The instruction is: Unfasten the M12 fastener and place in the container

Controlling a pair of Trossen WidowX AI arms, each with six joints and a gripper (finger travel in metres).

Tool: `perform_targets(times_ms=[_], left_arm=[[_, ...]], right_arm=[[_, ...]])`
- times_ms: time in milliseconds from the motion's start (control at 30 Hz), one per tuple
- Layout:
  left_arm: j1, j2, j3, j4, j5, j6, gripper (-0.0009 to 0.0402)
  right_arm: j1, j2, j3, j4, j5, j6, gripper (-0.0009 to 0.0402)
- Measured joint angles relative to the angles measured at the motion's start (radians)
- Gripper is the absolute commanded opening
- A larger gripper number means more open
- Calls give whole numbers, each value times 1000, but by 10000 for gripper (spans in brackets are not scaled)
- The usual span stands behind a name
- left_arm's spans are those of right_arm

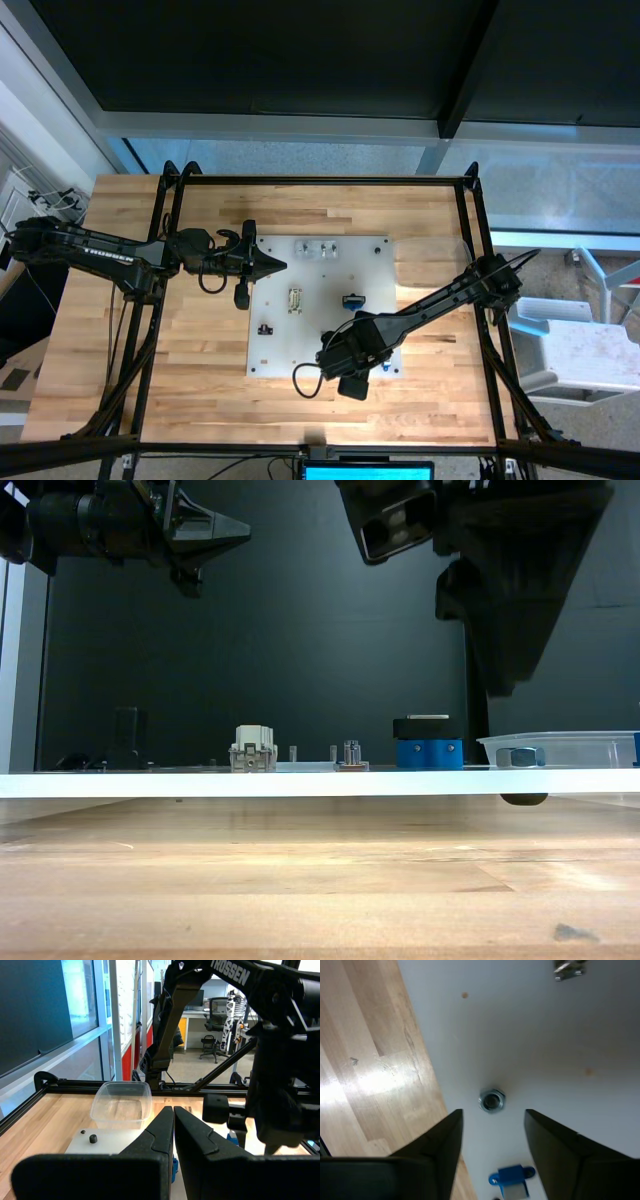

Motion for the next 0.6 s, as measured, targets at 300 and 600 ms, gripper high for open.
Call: perform_targets(times_ms=[300,600], left_arm=[[0,0,0,0,0,0,0],[0,0,0,-1,0,0,0]], right_arm=[[5,9,-53,65,11,-3,237],[6,9,-106,113,11,-23,221]])
